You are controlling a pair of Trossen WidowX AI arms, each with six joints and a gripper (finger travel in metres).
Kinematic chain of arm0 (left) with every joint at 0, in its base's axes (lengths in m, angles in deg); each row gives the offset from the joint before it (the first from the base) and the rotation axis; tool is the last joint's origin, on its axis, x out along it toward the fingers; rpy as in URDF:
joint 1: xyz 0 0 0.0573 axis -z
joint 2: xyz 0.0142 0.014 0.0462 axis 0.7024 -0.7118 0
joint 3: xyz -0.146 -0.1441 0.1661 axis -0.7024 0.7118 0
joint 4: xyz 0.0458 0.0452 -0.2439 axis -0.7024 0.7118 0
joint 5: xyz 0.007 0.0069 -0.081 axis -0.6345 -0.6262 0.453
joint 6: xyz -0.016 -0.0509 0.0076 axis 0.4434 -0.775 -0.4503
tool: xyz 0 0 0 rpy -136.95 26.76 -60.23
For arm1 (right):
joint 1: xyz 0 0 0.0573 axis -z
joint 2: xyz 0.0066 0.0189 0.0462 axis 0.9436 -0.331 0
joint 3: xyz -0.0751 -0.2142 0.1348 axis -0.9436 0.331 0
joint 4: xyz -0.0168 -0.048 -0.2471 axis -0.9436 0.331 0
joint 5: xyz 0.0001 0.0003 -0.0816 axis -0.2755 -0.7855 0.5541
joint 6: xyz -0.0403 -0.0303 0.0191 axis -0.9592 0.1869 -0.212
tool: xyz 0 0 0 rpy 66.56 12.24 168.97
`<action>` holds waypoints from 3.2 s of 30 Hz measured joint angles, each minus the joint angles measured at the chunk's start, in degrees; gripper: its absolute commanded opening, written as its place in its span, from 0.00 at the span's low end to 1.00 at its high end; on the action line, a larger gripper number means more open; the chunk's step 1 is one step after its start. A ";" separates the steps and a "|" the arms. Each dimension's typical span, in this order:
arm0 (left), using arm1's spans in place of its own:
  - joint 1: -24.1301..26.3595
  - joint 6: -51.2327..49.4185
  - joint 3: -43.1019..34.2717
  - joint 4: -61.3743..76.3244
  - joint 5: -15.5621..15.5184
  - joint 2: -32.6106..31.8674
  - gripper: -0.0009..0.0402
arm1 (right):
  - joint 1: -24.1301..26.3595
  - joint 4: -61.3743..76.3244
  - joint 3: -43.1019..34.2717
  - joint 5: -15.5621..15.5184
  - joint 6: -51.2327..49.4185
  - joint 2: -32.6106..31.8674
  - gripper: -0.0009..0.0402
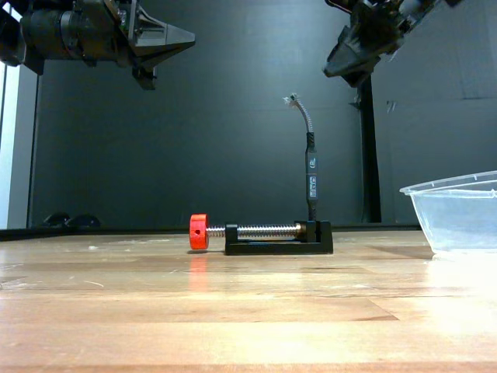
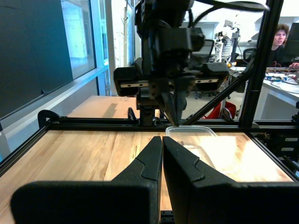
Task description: Remove the USB-C connector from the USB-C receptacle and place in the container
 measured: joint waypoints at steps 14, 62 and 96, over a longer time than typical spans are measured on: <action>0.00 0.00 -0.02 0.00 -0.02 0.00 0.02 | -2.47 23.54 -21.62 4.48 1.18 -13.62 0.12; 0.00 0.00 -0.02 -0.02 -0.02 0.00 0.02 | -3.28 28.68 -30.10 4.50 2.95 -30.42 0.17; 0.00 0.00 -0.02 0.00 -0.02 0.00 0.02 | -3.30 26.53 -30.05 4.52 2.64 -37.64 0.18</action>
